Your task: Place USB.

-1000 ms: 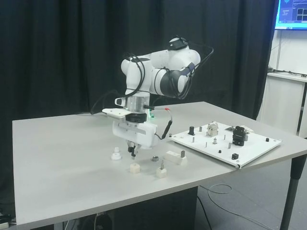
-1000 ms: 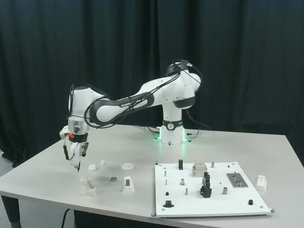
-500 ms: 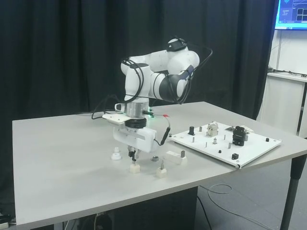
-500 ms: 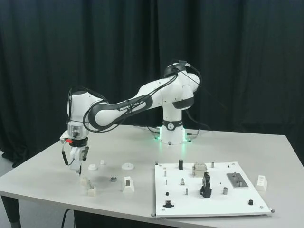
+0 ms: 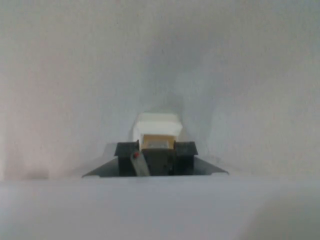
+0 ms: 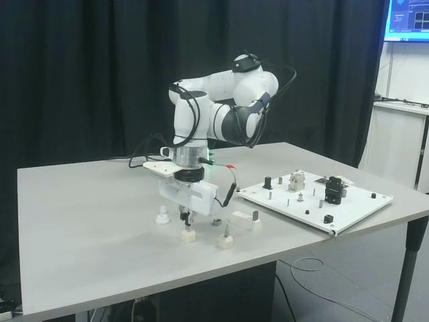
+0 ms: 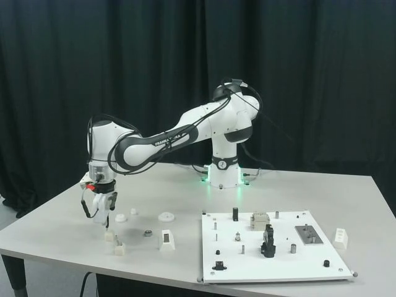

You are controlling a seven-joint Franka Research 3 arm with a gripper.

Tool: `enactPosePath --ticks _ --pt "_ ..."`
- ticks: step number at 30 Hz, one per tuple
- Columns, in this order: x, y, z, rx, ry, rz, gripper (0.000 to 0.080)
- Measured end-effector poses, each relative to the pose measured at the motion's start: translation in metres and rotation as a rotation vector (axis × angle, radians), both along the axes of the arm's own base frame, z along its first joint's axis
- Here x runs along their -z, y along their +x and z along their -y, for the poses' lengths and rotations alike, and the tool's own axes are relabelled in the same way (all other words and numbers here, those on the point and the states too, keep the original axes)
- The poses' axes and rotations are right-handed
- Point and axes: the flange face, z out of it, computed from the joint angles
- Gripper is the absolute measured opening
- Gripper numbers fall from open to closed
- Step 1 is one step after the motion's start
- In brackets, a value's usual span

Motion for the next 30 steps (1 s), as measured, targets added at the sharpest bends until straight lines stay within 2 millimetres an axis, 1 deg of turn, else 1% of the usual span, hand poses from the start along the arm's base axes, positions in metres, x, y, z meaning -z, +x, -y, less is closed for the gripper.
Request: enactPosePath --ticks 18,30 --pt "-0.0019 -0.0004 -0.003 0.006 0.013 -0.013 0.0141" --pt "0.0004 0.001 -0.0032 0.021 0.007 -0.003 0.0141"
